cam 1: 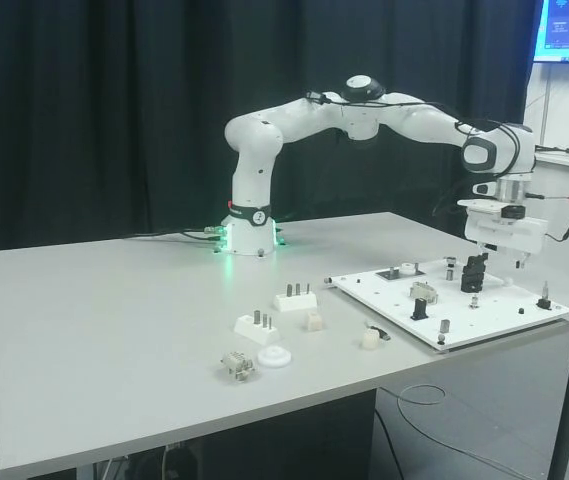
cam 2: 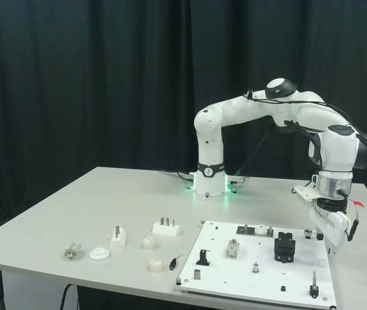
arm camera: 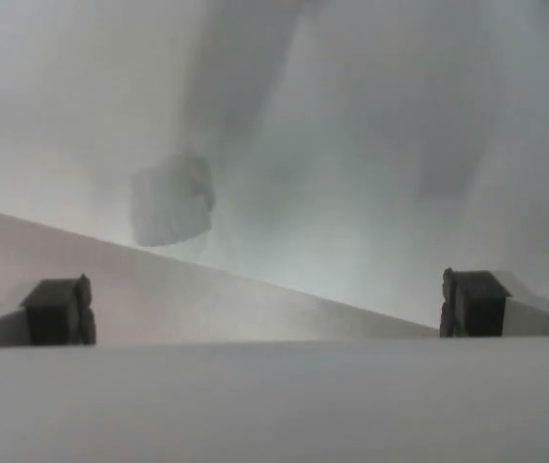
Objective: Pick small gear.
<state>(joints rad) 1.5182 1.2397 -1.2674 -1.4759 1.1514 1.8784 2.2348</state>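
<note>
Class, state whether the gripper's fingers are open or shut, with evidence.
Open: in the wrist view the gripper's two black fingertips stand far apart, holding nothing.

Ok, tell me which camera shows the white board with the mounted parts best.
The second room view: the white board lies almost whole before the camera, its parts spread apart. The first room view shows the board at a slant from one side. The wrist view shows nothing I can recognise as it.

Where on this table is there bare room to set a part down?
Bare: the grey table between the arm's base and the loose parts, and its whole end away from the white board. Crowded: the board itself, under the gripper, and the cluster around the white gear.
</note>
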